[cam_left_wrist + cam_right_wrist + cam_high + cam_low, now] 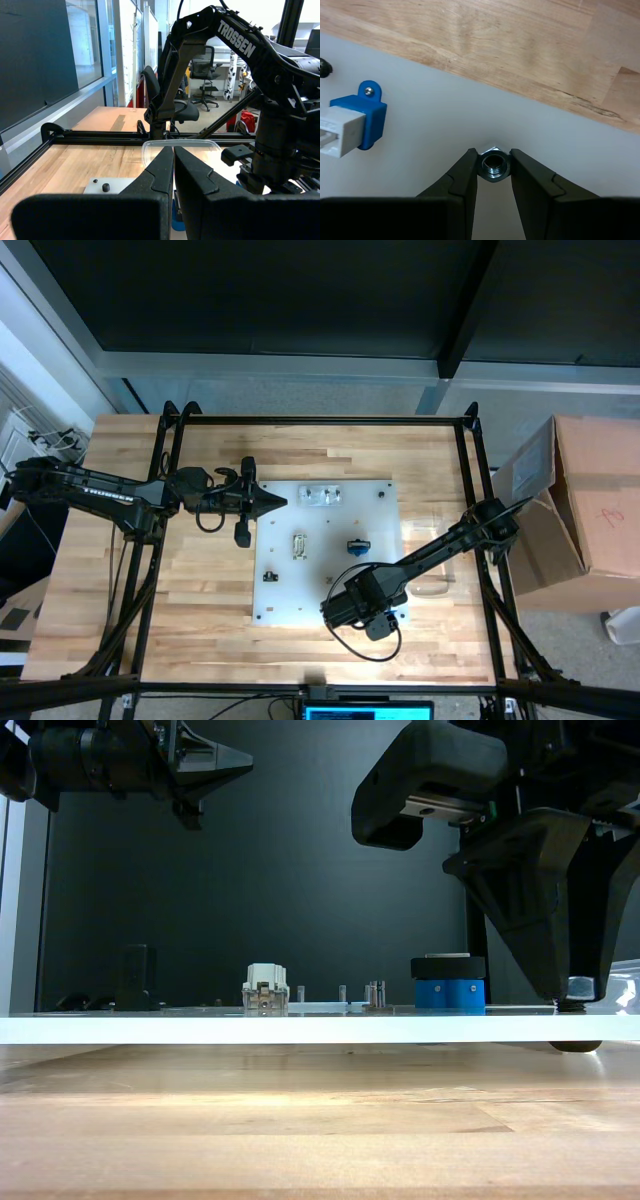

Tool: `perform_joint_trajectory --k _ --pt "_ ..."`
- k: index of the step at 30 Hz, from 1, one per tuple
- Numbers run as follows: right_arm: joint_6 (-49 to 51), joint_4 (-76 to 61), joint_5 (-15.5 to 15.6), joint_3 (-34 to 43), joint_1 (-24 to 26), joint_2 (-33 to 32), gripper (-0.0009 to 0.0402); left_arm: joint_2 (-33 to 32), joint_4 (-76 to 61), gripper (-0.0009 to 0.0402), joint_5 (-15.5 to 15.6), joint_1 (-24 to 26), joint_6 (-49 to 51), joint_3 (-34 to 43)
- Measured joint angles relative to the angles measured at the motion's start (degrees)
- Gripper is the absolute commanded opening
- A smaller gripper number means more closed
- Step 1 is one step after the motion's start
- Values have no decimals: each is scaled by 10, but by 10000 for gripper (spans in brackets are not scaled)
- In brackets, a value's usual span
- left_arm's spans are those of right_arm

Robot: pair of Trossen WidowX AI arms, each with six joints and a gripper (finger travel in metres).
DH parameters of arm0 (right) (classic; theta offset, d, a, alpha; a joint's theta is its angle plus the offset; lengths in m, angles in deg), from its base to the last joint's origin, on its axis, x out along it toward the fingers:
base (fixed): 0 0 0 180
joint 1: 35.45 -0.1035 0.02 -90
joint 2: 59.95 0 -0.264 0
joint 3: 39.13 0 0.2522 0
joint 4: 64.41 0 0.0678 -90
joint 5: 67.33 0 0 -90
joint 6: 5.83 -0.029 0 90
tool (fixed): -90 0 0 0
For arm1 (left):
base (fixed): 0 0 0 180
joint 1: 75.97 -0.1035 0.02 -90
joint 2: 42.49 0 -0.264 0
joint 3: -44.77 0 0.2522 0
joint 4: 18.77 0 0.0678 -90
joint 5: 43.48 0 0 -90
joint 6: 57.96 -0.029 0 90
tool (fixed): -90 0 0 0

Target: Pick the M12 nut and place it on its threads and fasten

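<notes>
The nut (pixel 493 174) is clamped in the right pincer (pixel 493 162) at the board's (pixel 300 605) near right edge; whether on its stud cannot be told. The left pincer (pixel 173 152) is held high, closed.

Past the left gripper (pixel 173 152) stand tall windows (pixel 85 55) and black office chairs (pixel 202 80) in a bright room. A dark wall (pixel 300 870) rises behind it. Well to the right of the right gripper (pixel 493 164), a cardboard box (pixel 585 510) sits on the gray floor (pixel 570 640), beside the wooden table (pixel 300 650).
</notes>
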Motion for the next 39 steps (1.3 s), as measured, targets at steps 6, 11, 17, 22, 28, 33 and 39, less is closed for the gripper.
perform_joint_trajectory --k 6,11,17,22,28,33,39 --pt "-8 13 4 -9 6 1 7 0 0 0 0 0 0 0" --pt "-35 16 7 -9 10 2 7 0 0 0 0 0 0 0" --pt "-90 15 7 -9 10 1 7 0 0 0 0 0 0 0" --pt "-157 15 9 -9 11 1 7 0 0 0 0 0 0 0" --pt "-312 15 9 -9 11 1 7 0 0 0 0 0 0 0" --pt "-456 15 9 -9 11 1 7 0 0 0 0 0 0 0" --pt "-579 15 8 -9 11 1 7 0 0 0 0 0 0 0"
